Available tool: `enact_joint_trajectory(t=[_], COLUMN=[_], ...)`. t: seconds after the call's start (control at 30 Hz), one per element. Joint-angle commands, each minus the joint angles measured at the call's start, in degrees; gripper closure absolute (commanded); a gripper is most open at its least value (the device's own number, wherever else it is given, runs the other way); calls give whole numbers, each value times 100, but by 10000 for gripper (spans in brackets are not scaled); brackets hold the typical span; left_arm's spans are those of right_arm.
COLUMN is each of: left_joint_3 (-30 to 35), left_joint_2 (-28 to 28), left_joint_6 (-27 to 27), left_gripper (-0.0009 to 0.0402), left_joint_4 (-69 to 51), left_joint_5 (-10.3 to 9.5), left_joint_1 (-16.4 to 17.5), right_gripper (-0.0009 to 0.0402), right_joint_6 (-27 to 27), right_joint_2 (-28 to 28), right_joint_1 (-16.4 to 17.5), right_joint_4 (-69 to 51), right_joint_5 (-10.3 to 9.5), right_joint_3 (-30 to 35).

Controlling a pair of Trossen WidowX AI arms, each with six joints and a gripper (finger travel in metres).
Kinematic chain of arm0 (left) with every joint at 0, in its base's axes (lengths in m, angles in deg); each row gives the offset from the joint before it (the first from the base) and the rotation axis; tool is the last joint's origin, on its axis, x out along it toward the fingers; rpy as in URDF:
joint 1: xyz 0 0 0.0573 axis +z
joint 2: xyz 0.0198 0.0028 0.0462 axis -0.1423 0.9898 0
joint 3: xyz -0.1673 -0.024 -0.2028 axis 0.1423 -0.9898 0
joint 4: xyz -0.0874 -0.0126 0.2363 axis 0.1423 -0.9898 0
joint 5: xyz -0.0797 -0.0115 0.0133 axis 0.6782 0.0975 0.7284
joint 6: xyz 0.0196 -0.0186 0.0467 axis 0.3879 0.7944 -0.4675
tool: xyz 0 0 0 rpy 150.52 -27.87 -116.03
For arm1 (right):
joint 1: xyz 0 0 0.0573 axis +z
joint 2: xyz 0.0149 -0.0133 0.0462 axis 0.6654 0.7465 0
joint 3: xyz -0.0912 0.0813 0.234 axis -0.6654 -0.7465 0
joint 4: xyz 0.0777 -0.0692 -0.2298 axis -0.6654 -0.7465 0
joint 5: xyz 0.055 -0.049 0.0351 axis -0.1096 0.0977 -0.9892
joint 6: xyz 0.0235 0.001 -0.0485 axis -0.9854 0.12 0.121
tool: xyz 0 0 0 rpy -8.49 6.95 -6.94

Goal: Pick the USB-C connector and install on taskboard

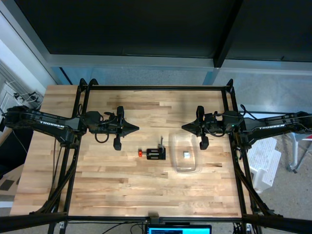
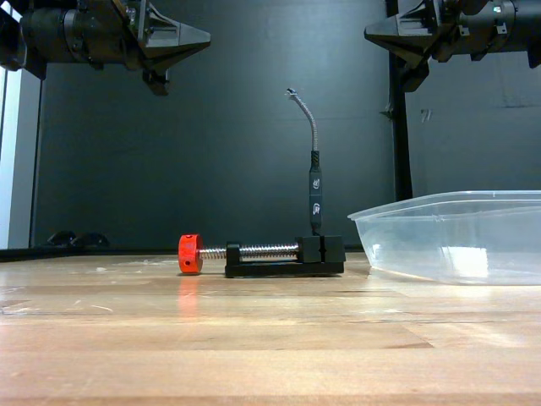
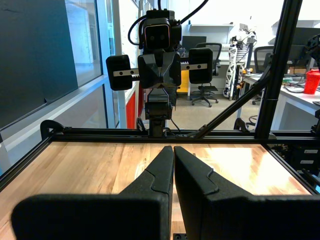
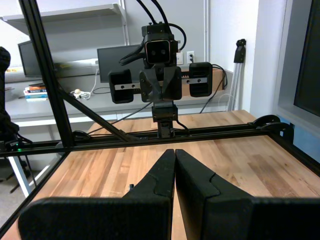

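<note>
The taskboard (image 1: 155,154) lies mid-table, a small black block with a red-orange knob (image 1: 140,153) at its left end and a thin dark upright part (image 2: 314,193) rising from its right end. In the low view the taskboard (image 2: 284,256) rests flat on the wood. The USB-C connector does not show in any view. My left gripper (image 1: 137,128) hovers high, behind and left of the block, shut with nothing in it (image 3: 173,148). Facing it from the right at the same height, my right gripper (image 1: 183,127) is also shut and empty (image 4: 175,151).
A clear plastic tray (image 1: 187,165) sits just right of the taskboard with a small white square piece (image 1: 186,154) inside. A black frame rail (image 1: 156,88) borders the table. Each wrist view shows the opposite arm head-on across the wood.
</note>
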Motion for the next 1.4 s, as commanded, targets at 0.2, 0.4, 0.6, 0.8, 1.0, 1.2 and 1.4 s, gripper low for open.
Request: enact_joint_trajectory(t=[0.2,0.4,0.6,0.8,1.0,1.2,1.4], left_joint_3=[0,0,0,0,0,0,0], left_joint_2=[2,2,2,2,2,2,2], left_joint_6=[-2,-2,-2,-2,-2,-2,-2], left_gripper=[393,393,393,393,393,393,393], left_joint_4=[2,2,2,2,2,2,2], left_joint_5=[0,0,0,0,0,0,0], left_joint_1=[0,0,2,0,0,2,0], right_gripper=[393,393,393,393,393,393,393], right_joint_6=[4,11,9,9,9,9,9], right_joint_2=[0,0,0,0,0,2,2], right_joint_1=[2,2,2,4,2,4,2], right_joint_4=[2,-28,-28,-39,-138,-157,-157], right_joint_5=[168,168,168,166,166,166,166], right_joint_3=[4,4,4,4,4,4,4])
